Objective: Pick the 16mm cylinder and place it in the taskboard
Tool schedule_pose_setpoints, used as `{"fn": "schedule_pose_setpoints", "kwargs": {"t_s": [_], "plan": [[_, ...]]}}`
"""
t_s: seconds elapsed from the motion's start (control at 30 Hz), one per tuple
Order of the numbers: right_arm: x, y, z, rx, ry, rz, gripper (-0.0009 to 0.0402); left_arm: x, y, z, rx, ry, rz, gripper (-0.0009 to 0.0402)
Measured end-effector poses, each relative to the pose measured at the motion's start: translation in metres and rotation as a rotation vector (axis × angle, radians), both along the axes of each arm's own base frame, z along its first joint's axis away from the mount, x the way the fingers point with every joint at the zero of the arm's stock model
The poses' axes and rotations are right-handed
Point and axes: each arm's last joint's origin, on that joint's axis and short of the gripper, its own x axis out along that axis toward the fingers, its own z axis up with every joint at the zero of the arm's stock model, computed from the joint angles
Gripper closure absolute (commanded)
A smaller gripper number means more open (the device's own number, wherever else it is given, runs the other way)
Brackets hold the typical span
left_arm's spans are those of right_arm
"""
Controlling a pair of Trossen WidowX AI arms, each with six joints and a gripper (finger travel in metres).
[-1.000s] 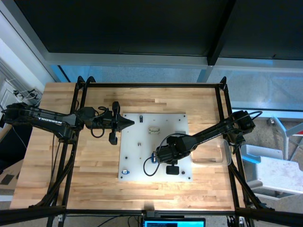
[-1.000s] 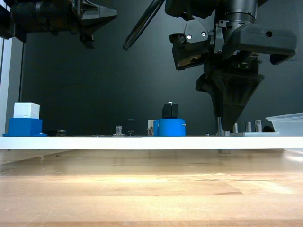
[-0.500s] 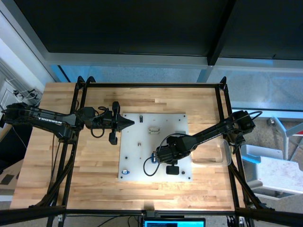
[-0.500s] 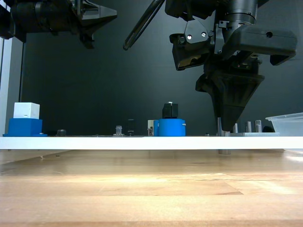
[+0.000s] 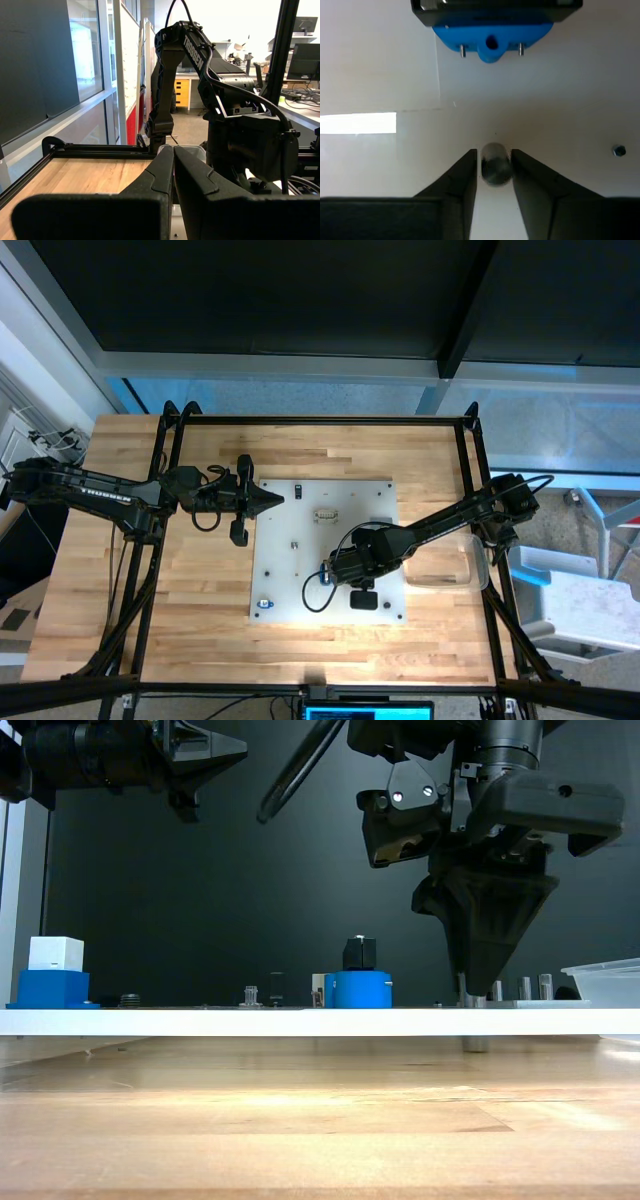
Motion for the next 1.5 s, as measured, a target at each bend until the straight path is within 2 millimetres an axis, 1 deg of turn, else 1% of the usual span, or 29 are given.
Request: {"fn": "schedule_pose_setpoints", "kwargs": {"t_s": [0.13,0.27,0.5,1.07,1.5], "plan": [[0.0,0.0,0.001,-0.002,0.005,0.0,0.023,0.0,0.0,0.0,0.0,0.001,0.0,0.0393],[0.001,0.0,0.003,-0.002,0.005,0.001,0.0219,0.0,0.0,0.0,0.0,0.001,0.0,0.0393],[-0.002,-0.001,0.01,-0.004,0.003,0.002,0.0222,0.0,0.0,0.0,0.0,0.001,0.0,0.0393],[-0.02,-0.007,0.041,0.003,-0.022,0.0,0.0219,0.0,0.0,0.0,0.0,0.0,0.0,0.0393],[-0.02,-0.008,0.043,0.005,-0.029,-0.001,0.0221,0.0,0.0,0.0,0.0,0.001,0.0,0.0393]]}}
